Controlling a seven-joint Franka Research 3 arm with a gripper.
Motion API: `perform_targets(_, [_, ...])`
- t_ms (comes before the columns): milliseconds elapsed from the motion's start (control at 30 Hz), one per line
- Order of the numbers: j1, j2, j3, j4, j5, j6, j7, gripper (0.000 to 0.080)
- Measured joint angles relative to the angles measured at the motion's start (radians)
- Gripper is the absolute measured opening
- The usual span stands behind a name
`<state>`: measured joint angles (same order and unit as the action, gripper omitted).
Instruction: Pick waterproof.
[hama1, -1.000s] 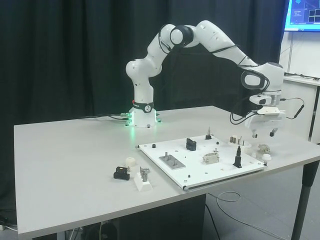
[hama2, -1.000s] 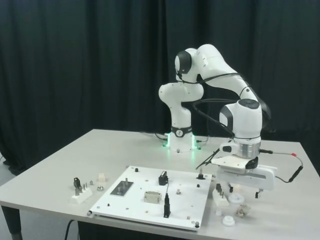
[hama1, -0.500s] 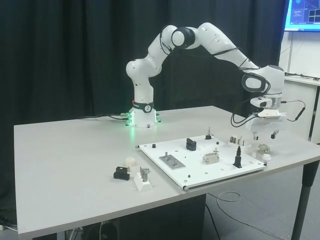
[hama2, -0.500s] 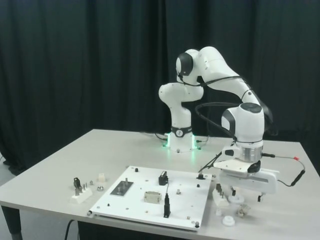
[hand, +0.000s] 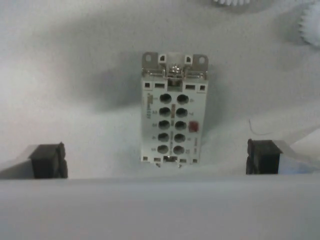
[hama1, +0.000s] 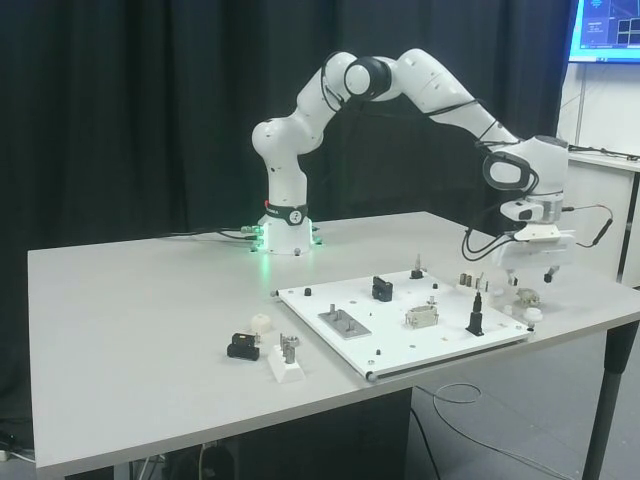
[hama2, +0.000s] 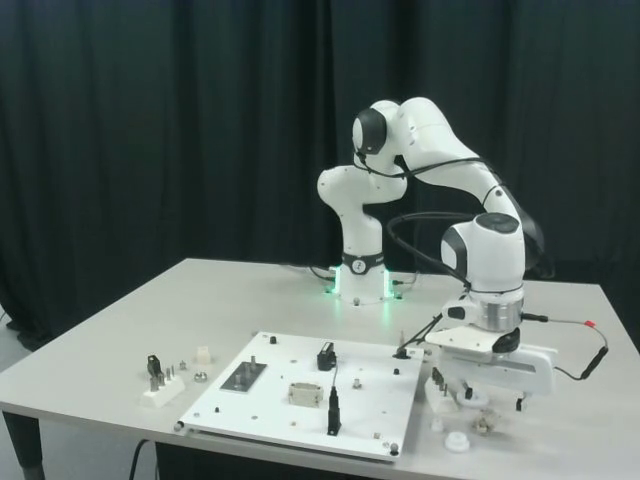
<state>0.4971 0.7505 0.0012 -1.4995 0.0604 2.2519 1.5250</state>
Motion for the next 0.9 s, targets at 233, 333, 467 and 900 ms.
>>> perform_targets(233, [0.007, 0.014, -0.003, 0.015, 0.0, 0.0, 0.0, 0.08])
perform_targets(333, [0.012, 0.02, -0.009, 0.021, 0.0, 0.0, 0.0, 0.08])
perform_targets(467, [0.016, 0.028, -0.013, 0.028, 0.0, 0.001, 0.0, 0.08])
perform_targets(900, [0.024, 0.053, -0.029, 0.047, 0.0, 0.006, 0.0, 0.08])
